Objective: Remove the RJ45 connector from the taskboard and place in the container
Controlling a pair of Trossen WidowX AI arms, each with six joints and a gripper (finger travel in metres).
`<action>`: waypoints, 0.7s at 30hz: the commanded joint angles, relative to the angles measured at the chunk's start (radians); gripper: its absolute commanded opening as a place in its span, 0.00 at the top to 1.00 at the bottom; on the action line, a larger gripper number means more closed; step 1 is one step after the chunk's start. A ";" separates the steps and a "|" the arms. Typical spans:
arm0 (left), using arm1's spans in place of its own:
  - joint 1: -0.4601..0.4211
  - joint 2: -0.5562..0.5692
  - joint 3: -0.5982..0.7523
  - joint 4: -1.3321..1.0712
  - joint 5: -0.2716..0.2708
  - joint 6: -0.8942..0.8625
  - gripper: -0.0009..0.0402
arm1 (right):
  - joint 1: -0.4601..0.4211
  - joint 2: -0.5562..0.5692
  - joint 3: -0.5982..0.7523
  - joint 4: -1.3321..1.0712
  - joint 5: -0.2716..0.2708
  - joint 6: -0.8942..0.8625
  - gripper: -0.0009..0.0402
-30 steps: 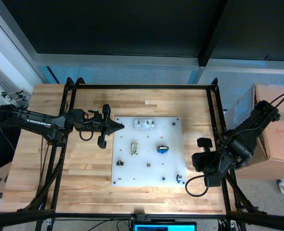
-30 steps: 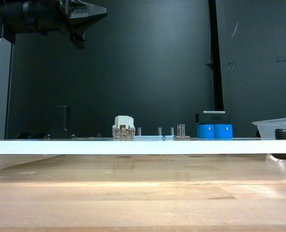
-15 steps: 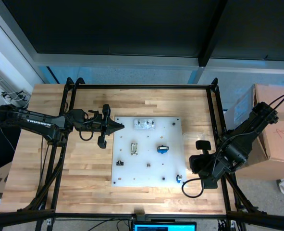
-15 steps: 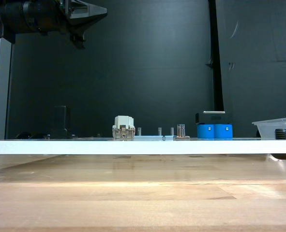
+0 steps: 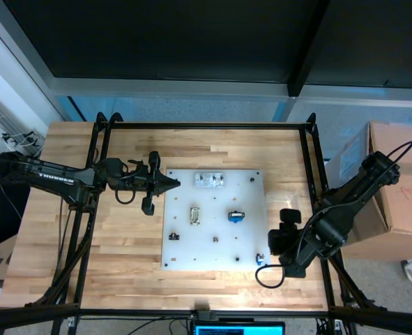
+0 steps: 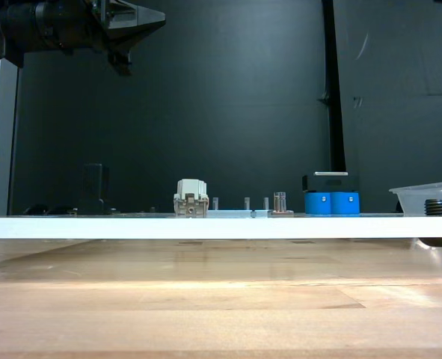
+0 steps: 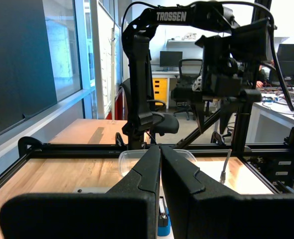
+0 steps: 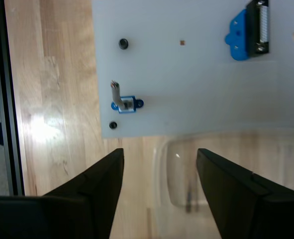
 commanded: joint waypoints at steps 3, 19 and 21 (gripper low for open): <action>0.000 0.000 0.000 0.000 0.000 0.000 0.98 | 0.000 0.008 -0.072 0.111 -0.003 0.013 0.41; 0.000 0.000 0.000 0.000 0.000 0.000 0.98 | 0.002 0.074 -0.171 0.257 0.000 0.000 0.40; 0.000 0.000 0.000 0.000 0.000 0.000 0.98 | 0.002 0.075 -0.182 0.281 0.000 -0.013 0.40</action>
